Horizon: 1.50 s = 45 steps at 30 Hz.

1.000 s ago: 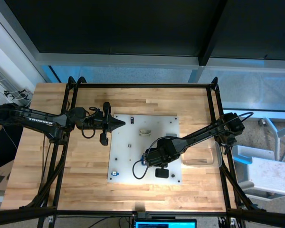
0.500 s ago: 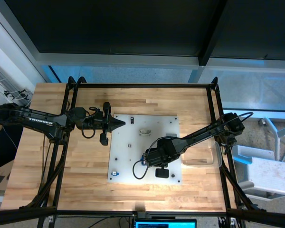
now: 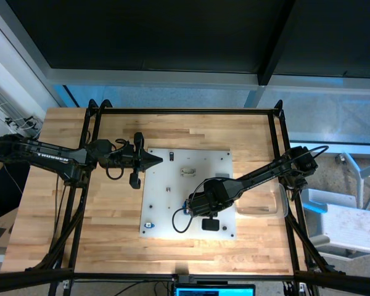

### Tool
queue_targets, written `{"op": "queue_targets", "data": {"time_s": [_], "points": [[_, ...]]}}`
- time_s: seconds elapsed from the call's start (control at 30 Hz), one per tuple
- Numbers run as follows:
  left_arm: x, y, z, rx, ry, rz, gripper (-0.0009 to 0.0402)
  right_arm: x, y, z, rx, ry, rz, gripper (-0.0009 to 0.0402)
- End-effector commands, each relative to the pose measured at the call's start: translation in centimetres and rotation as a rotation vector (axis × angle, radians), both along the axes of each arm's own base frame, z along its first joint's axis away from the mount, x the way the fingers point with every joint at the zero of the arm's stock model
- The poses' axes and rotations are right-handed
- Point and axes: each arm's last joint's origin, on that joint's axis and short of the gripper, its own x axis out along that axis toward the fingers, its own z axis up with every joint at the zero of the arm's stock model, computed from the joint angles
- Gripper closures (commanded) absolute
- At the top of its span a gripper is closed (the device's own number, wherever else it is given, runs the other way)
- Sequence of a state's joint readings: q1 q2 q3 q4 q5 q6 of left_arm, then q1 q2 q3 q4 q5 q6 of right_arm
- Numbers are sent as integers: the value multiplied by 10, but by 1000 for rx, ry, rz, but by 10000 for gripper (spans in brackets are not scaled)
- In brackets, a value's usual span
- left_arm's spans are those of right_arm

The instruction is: Pick the 16mm cylinder and place it in the taskboard

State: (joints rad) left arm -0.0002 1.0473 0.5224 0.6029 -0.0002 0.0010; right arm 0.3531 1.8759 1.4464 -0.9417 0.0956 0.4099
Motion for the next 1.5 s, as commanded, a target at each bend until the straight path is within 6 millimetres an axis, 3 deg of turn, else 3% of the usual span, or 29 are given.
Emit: {"op": "queue_targets", "data": {"time_s": [0.03,0.87,1.5], "points": [[0,0,0,0,0,0,393,0,0,-1,1,3,0,381],[0,0,0,0,0,0,393,-1,0,-5,1,1,15,381],[0,0,0,0,0,0,393,-2,-2,-23,11,-22,31,381]]}}
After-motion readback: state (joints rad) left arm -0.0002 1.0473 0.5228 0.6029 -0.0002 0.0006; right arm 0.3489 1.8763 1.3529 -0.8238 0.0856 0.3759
